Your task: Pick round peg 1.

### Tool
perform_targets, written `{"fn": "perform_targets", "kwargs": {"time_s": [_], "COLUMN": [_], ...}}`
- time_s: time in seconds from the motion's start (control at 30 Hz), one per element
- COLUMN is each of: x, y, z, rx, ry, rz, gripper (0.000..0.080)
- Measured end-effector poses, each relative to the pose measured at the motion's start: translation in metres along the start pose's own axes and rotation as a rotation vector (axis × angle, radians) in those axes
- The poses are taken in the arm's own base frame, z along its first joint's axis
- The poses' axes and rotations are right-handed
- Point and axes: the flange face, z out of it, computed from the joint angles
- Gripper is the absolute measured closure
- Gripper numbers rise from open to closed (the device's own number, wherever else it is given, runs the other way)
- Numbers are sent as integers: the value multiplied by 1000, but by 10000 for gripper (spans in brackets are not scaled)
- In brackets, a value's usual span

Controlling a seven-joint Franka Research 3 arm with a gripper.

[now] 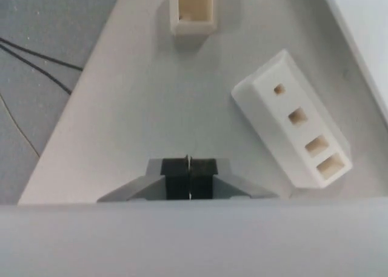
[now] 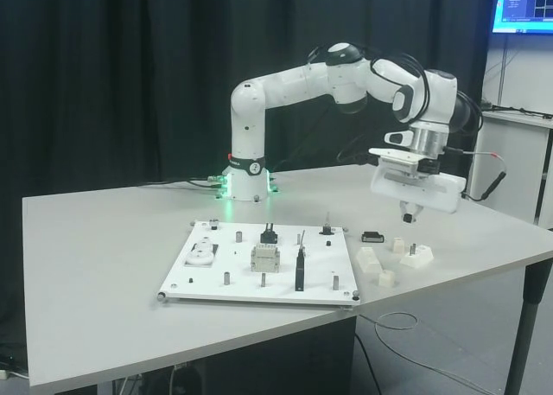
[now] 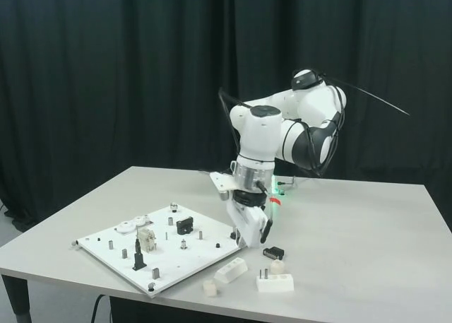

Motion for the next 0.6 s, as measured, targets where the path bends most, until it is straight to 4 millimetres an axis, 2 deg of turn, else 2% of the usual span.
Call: {"fn": "perform_targets", "kwargs": {"time_s": [0.3, 0.6], "x": [8, 4], "y": [-5, -6], "z": [-9, -12], "rx": [18, 30], "ry": [5, -1], "rz": [-13, -19], "gripper": [802, 802]}}
